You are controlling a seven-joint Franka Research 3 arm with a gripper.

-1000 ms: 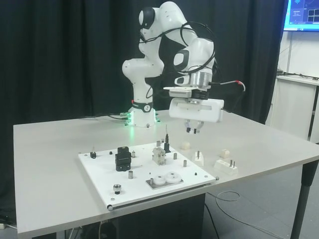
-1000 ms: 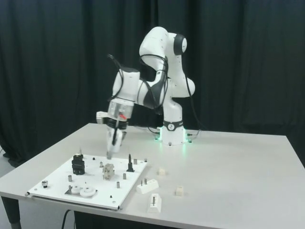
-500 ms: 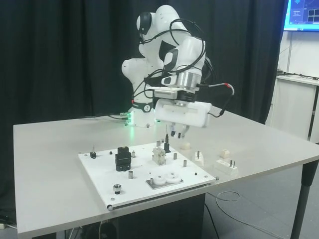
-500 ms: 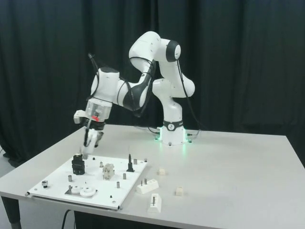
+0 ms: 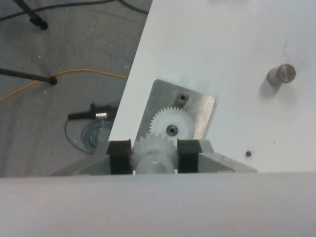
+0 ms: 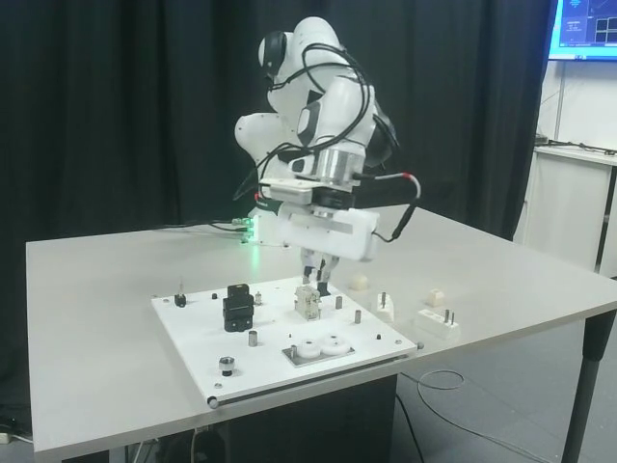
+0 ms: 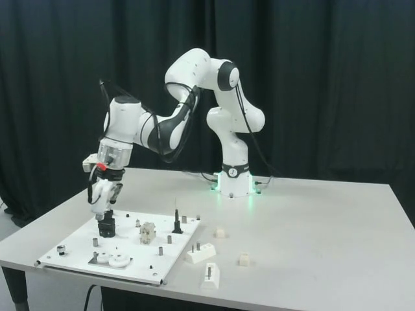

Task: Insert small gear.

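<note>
The gear [image 5: 153,157] sits between the two fingers [image 5: 120,155], touching both pads. Below the fingers lies the board [image 5: 232,64], and on it, just beyond the fingertips, a metal plate [image 5: 201,109] carrying a second gear [image 5: 170,124]; the held gear overlaps that gear's near rim in the wrist view. A screw [image 5: 183,98] stands on the plate farther from the fingers. A peg [image 5: 281,74] stands on the board well off to one side of the fingers. On the other side, past the board's edge, cables [image 5: 89,129] lie on the floor [image 5: 59,44].
</note>
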